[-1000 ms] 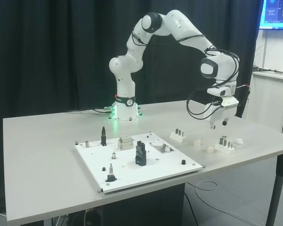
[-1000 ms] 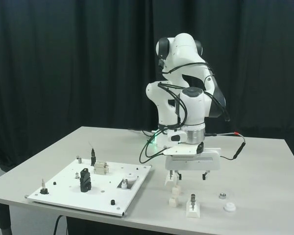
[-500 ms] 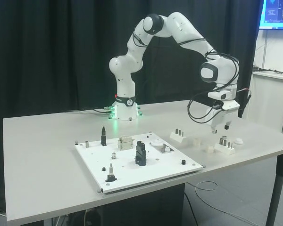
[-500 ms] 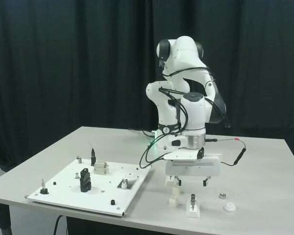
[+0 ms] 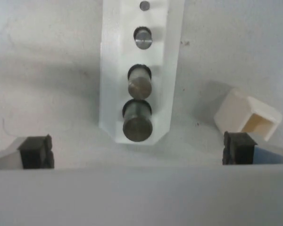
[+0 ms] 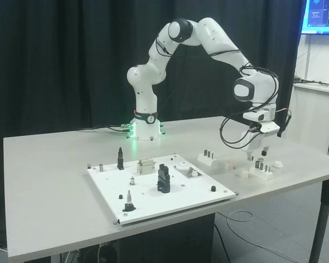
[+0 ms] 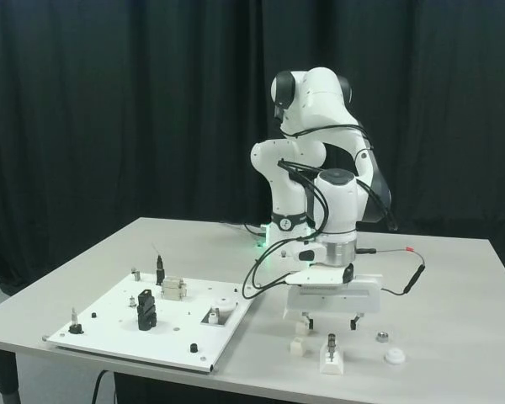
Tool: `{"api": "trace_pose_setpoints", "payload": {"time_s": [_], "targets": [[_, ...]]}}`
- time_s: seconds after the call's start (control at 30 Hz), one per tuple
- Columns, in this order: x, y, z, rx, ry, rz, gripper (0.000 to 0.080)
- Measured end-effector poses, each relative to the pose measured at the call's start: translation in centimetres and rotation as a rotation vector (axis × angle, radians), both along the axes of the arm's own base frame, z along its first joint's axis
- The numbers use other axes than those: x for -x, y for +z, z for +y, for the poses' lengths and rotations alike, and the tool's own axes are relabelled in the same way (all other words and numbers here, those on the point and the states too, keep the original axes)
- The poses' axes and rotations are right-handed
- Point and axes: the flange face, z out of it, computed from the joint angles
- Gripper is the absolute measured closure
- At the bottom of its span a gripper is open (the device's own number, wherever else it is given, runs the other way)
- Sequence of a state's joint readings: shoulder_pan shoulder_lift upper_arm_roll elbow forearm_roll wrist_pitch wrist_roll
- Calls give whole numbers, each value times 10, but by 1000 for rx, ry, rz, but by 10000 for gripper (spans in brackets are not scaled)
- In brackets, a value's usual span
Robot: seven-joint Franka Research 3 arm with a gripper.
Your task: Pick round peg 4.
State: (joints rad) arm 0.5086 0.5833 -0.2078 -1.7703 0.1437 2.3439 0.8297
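Note:
A white peg holder (image 5: 112, 70) carries a row of grey round pegs of growing thickness. The thickest peg (image 5: 137, 123) stands at the holder's end nearest my fingertips, with a thinner peg (image 5: 139, 84) behind it. My gripper (image 5: 137, 150) is open, its black pads (image 5: 36, 151) spread wide on either side of the holder's end and touching nothing. In the first room view the gripper (image 6: 256, 156) hangs just above the holder (image 6: 262, 171) near the table's right front. The second room view shows the gripper (image 7: 330, 321) over the pegs (image 7: 331, 342).
A white hollow cube (image 5: 246, 115) lies beside the holder. A second peg holder (image 6: 210, 159), a white ring (image 6: 276, 164) and a small grey part (image 7: 383, 337) are nearby. The white assembly board (image 6: 197, 194) with black parts lies to the left. The table's front edge is close.
The arm has swung toward the table's right front and come down, bringing the open gripper from beside the holder to just above it.

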Motion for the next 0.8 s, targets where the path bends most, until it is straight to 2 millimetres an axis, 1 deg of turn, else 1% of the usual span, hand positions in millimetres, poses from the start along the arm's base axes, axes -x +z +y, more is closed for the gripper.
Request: {"api": "trace_pose_setpoints", "payload": {"time_s": [0.8], "targets": [[-2,-22,-1,9,8,-23,3]]}}
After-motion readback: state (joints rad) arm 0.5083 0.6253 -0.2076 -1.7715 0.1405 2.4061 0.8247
